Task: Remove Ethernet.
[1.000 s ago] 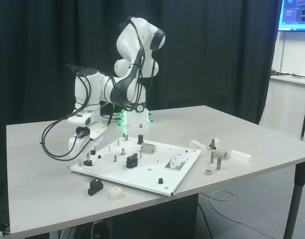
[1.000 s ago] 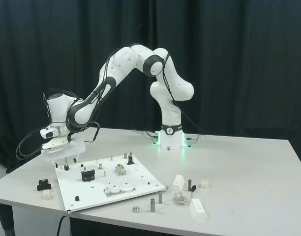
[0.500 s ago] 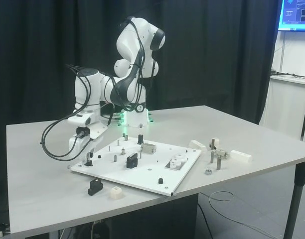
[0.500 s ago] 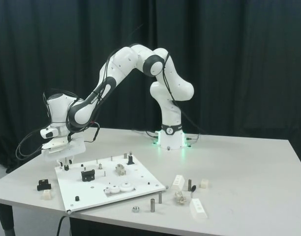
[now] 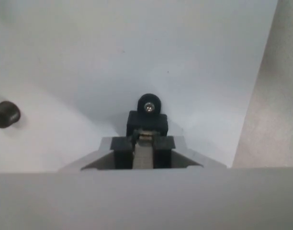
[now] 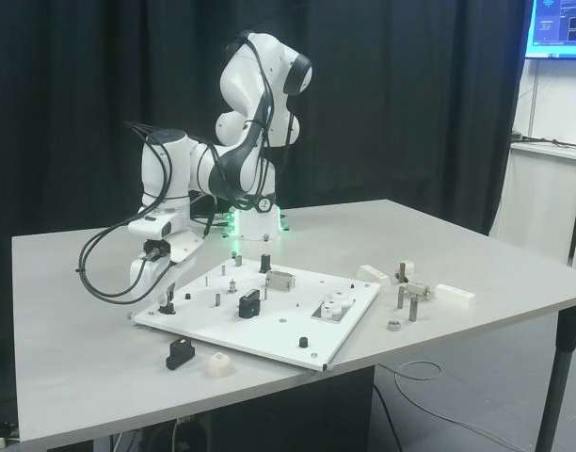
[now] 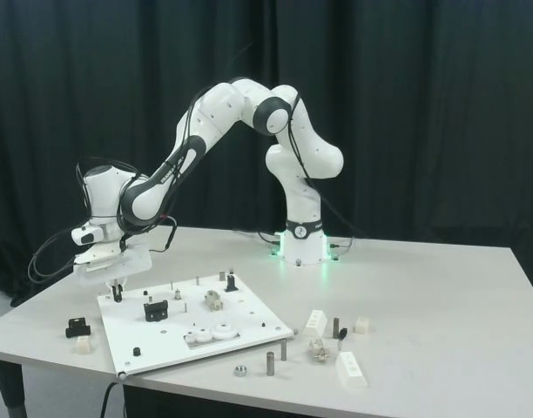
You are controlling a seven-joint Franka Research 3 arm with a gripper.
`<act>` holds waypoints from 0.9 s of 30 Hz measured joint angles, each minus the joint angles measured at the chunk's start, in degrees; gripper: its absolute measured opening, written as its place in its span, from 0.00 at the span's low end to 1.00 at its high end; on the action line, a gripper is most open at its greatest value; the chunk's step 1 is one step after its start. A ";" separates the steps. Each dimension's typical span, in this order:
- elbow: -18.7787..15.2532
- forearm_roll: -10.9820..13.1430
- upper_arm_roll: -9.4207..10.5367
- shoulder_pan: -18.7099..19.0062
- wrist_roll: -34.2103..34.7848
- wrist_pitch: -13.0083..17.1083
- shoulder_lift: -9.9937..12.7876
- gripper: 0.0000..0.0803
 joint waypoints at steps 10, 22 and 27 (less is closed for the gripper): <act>-0.02 0.02 0.00 0.00 0.08 -0.04 -0.10 0.10; 0.00 -0.66 -0.62 0.47 0.08 -2.41 -3.07 0.10; 0.00 -1.49 -1.01 0.86 0.30 -3.32 -4.49 0.10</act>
